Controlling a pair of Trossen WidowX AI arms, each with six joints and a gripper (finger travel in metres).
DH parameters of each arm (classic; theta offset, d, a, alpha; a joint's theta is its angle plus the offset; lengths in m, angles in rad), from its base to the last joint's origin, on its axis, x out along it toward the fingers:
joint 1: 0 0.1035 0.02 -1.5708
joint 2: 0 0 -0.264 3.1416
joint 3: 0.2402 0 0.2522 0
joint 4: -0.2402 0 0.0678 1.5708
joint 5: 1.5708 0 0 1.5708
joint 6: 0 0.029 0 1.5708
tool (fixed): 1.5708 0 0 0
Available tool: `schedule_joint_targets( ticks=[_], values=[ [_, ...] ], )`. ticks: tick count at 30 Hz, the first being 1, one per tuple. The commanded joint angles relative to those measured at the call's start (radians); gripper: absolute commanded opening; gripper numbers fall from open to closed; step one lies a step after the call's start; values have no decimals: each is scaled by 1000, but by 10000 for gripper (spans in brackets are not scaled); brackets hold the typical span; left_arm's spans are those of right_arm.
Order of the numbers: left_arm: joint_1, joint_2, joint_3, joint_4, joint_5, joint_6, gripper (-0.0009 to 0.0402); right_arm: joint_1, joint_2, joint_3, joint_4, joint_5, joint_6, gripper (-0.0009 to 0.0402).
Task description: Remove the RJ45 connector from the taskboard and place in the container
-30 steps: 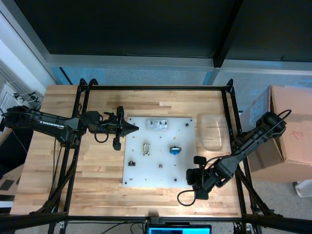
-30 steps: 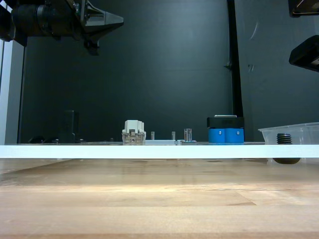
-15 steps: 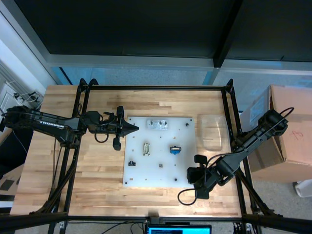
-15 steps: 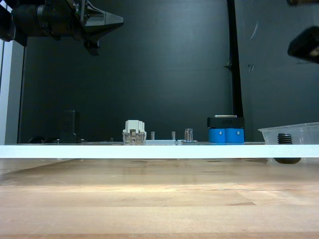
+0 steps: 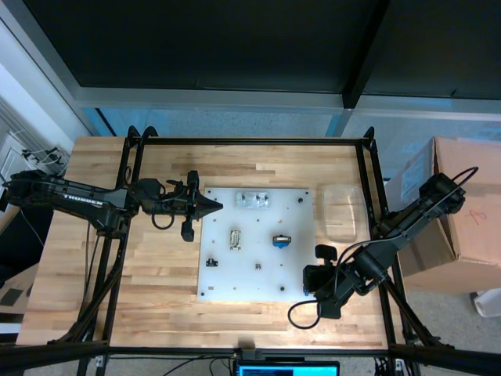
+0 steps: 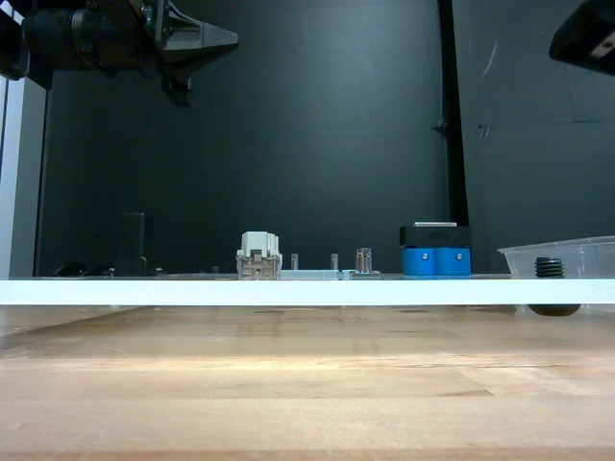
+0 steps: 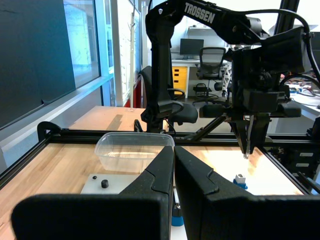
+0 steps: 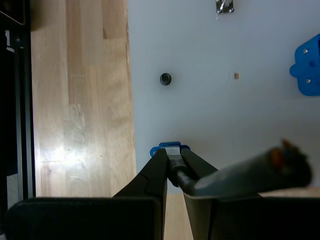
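Now, right tool (image 8: 172, 156): pinching RJ45 connector (image 8: 172, 149) over taskboard (image 5: 235, 274), near corner
container (image 5: 342, 211): beyond it (right arm nearer)
left tool (image 5: 215, 206): pressed together, above taskboard, left edge

The high camera is looking down on the whole taskboard (image 5: 235, 278), the low one sighting level along it. The left gripper (image 7: 174, 148) camera is facing across it, the right gripper (image 8: 172, 151) camera hanging close above it.

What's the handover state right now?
Left gripper: shut, empty, raised over the taskboard's left edge.
Right gripper: shut on the RJ45 connector, above its blue seat at the board's near right corner.
Container: right of the board.
Done: connector gripped and apparently lifted clear of the seat.
Left: carry it to the container and release.
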Motion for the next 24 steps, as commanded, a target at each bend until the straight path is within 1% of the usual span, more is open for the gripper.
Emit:
schedule_joint_targets(
  ticks=[1, 6, 12, 21, 24],
  values=[
    [0, 0, 0, 0, 0, 0, 0, 1, 1, 4, 2, -6, 1, 0],
    [0, 0, 0, 0, 0, 0, 0, 1, -6, 2, -7, -5, 3, 0],
    [0, 0, 0, 0, 0, 0, 0, 0, -51, -27, -39, -5, 20, 0],
    [0, 0, 0, 0, 0, 0, 0, 0, -180, -142, -54, -5, 48, 2],
    [0, 0, 0, 0, 0, 0, 0, -1, -228, -183, -61, -6, 50, 17]
  ],
)
